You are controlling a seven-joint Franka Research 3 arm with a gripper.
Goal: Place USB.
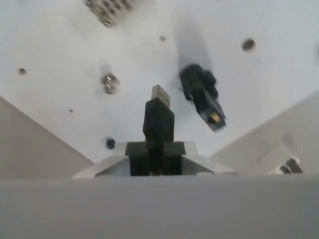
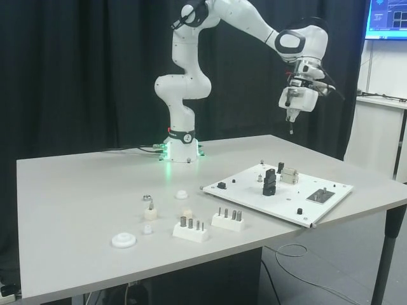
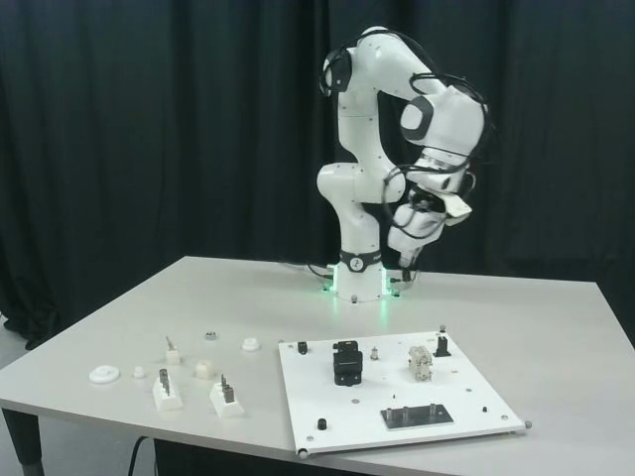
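My gripper [image 1: 155,150] is shut on a black USB plug [image 1: 158,118], whose metal tip points down past the fingertips. The gripper [image 2: 291,124] hangs high in the air above the far side of the white board [image 2: 280,204]. A black block [image 1: 202,94] stands on that board, below and off to one side of the plug. The same black block [image 2: 269,181] stands near the board's middle in the first room view. In the second room view the gripper [image 3: 402,264] hovers well above the board [image 3: 327,397] and the black block [image 3: 346,362].
On the board are a grey plate [image 2: 320,195], a white connector block [image 2: 290,175] and small black knobs. Left of the board on the grey table stand two white peg holders [image 2: 191,230], a white disc [image 2: 124,240] and small white parts. Black curtains hang behind.
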